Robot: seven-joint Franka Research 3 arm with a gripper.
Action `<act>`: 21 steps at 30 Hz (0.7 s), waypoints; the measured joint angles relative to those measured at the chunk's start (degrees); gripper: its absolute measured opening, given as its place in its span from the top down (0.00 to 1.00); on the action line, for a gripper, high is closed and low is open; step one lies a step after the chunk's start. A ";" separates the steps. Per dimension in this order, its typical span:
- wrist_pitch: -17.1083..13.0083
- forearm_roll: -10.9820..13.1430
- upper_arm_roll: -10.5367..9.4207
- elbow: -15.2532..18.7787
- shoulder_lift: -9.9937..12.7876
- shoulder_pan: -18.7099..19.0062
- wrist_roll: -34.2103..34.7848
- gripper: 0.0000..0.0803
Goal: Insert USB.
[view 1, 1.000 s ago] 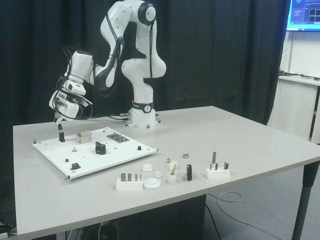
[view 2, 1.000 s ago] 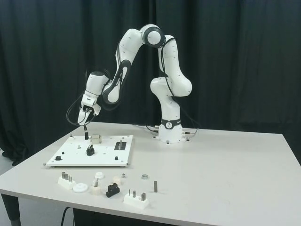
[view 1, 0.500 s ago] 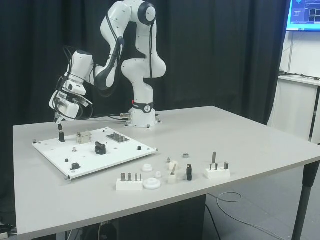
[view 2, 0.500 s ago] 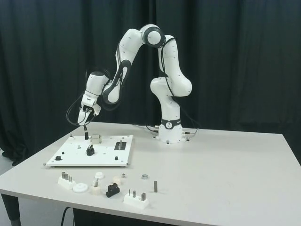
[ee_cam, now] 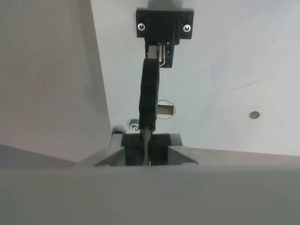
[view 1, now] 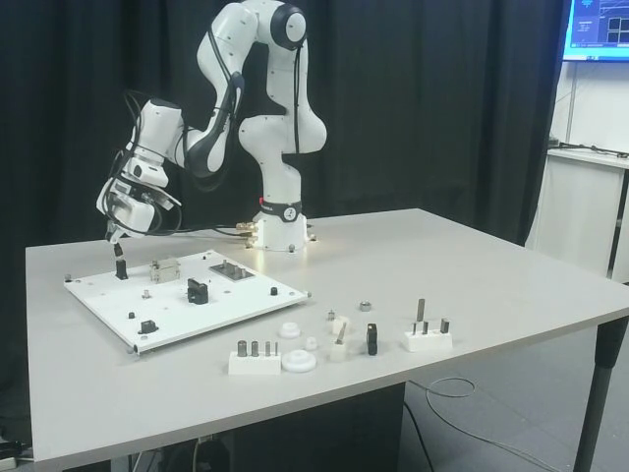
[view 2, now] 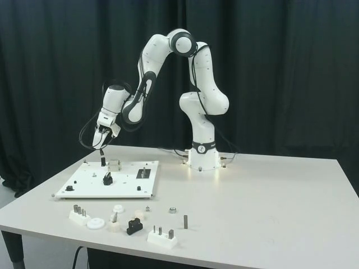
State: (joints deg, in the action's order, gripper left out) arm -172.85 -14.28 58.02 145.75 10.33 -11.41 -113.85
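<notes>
My gripper (ee_cam: 146, 140) is shut on a black USB plug (ee_cam: 150, 91), whose metal tip sits just short of the black USB socket (ee_cam: 164, 26) on the white board (ee_cam: 225, 61). From the room views, the gripper (view 1: 116, 236) (view 2: 101, 147) hangs over the board's far left corner, a little above the socket (view 1: 121, 268) (view 2: 103, 161). The plug (view 1: 117, 247) points down at it. Whether plug and socket touch is not visible.
The white board (view 1: 226, 300) (view 2: 126, 188) also carries a black part (view 1: 197, 290), a grey metal block (view 1: 165, 268) and a grey plate (view 1: 229, 268). Near the table's front edge lie a white peg holder (view 1: 254, 359), a white gear (view 1: 298, 362), a black piece (view 1: 371, 338) and another holder (view 1: 428, 339).
</notes>
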 joint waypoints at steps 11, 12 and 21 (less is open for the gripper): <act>-0.01 0.05 -0.04 0.04 -0.03 -0.34 0.09 0.97; -0.01 0.05 -0.04 0.06 -0.05 -0.36 0.12 0.97; 0.10 0.07 -0.04 0.52 -0.85 -0.57 0.32 0.97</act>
State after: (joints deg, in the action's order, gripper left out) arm -172.75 -14.21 57.98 146.27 9.48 -11.99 -113.54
